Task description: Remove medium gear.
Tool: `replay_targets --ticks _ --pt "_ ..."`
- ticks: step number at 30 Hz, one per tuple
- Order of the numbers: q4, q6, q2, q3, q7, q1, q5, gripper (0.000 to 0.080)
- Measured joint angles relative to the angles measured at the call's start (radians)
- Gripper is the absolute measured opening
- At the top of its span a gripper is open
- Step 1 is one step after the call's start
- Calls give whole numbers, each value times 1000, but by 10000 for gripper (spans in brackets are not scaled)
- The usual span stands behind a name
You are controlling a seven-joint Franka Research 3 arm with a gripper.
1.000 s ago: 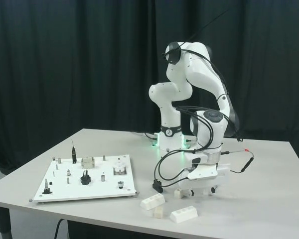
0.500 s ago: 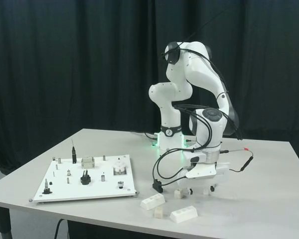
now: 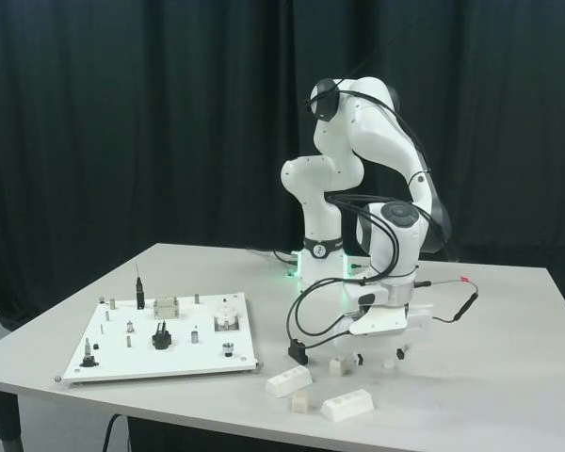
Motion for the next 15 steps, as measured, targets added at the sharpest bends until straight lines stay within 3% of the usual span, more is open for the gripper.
replay_targets --ticks 15 --pt "5 -5 -1 0 0 -3 -3 800"
